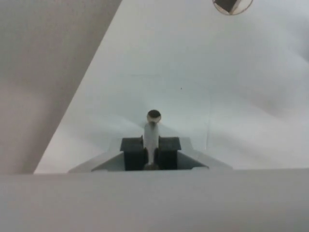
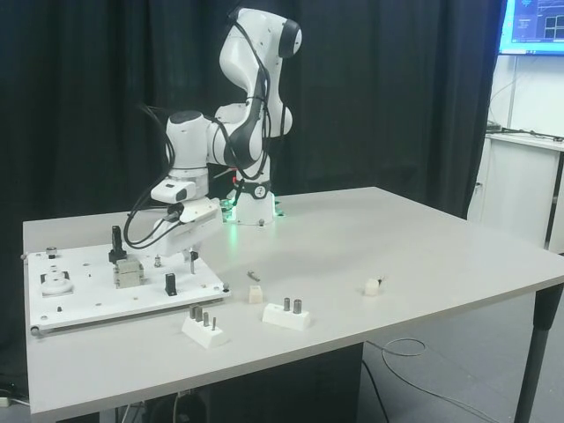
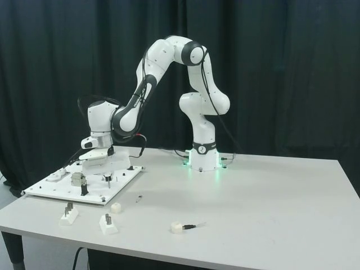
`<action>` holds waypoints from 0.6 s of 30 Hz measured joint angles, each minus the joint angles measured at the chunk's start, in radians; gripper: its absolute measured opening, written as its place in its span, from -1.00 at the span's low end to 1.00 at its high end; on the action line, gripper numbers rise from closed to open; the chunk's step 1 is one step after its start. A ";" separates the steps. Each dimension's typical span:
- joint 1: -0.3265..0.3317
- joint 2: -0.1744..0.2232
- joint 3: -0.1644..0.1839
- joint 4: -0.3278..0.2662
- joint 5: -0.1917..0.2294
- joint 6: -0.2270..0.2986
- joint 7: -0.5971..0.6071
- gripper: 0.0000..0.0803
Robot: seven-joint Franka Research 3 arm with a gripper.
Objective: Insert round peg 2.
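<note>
round peg 2 (image 1: 152,133) | gripped upright in claw (image 1: 151,153) | above white board (image 2: 132,286), near its edge

Even, bright overhead room light; soft, faint tabletop shadows.

Slim grey round peg (image 1: 153,131): metal, probably polished. White flat board (image 2: 132,295): smooth, matt. Black gripper pads (image 1: 133,152): matt, rubber-like. Black backdrop curtain (image 3: 292,67): cloth.
</note>
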 joint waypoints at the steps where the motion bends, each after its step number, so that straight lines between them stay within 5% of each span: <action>1: 0.000 0.000 0.000 0.000 0.000 0.000 0.000 -0.85; 18: 0.011 -0.006 0.000 -0.019 0.004 0.035 0.001 -0.85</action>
